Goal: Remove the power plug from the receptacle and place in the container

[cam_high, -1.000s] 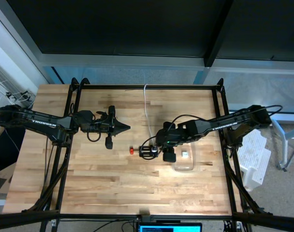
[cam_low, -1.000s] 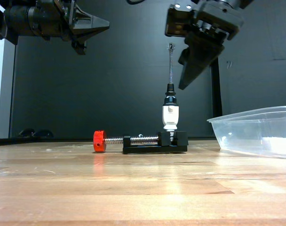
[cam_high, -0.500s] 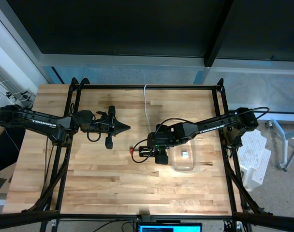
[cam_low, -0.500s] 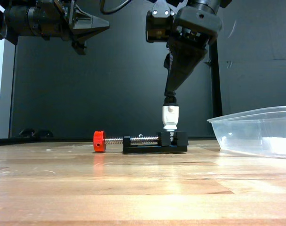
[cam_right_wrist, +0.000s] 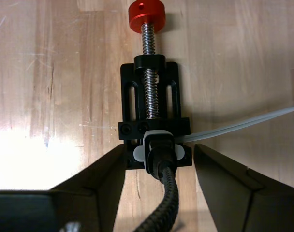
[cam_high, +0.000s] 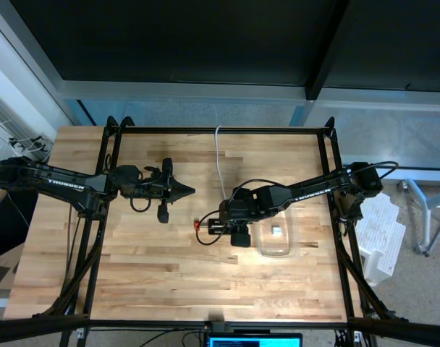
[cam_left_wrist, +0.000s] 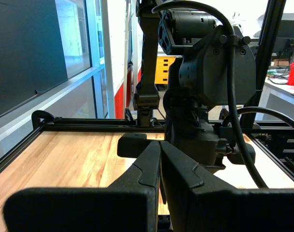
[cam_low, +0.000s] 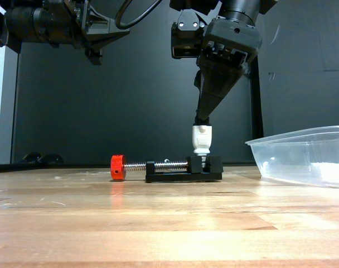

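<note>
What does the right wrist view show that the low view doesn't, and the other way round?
Only the right wrist view: the right gripper is open, its fingers apart on either side of the power plug, which sits in the receptacle, and the white cable leads away from it. Only the low view: the container beside the clamp, and the left gripper, shut, held high. Both: the clamp with its red knob, the receptacle held in it, and the right gripper over it.
</note>
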`<state>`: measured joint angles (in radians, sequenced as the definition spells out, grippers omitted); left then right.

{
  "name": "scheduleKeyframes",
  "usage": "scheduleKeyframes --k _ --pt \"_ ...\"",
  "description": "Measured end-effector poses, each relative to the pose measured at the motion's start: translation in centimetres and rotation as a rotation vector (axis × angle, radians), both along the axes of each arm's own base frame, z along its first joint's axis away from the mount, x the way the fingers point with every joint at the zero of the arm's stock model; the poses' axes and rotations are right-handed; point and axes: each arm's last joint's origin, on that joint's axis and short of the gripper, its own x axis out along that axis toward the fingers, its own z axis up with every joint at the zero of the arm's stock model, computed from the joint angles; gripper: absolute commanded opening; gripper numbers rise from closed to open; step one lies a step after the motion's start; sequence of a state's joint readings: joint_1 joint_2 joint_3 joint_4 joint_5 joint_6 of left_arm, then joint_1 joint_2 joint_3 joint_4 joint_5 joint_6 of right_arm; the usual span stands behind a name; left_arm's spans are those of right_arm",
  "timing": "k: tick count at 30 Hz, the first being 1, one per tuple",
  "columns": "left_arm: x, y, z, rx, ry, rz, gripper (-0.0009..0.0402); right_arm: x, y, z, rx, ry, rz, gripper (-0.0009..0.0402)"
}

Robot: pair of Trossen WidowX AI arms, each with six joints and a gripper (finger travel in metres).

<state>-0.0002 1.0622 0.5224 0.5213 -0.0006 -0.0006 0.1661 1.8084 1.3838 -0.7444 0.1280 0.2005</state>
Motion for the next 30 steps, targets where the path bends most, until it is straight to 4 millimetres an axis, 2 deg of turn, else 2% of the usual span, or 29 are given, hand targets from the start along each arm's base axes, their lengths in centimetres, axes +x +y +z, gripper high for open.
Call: scheduleKeyframes --k 15,18,30 --pt "0.0 0.0 0.01 0.0 0.0 0.0 0.0 0.0 -0.01 -0.02 -0.001 0.0 -0.003 -0.0005" --pt "0.0 0.0 0.0 0.0 0.0 0.0 0.0 0.0 0.01 -0.02 -0.002 -0.001 -0.002 0.0006" --pt "0.0 0.0 0.01 0.0 0.0 0.0 0.0 -0.23 -0.04 0.38 0.003 -0.008 -0.004 0.0"
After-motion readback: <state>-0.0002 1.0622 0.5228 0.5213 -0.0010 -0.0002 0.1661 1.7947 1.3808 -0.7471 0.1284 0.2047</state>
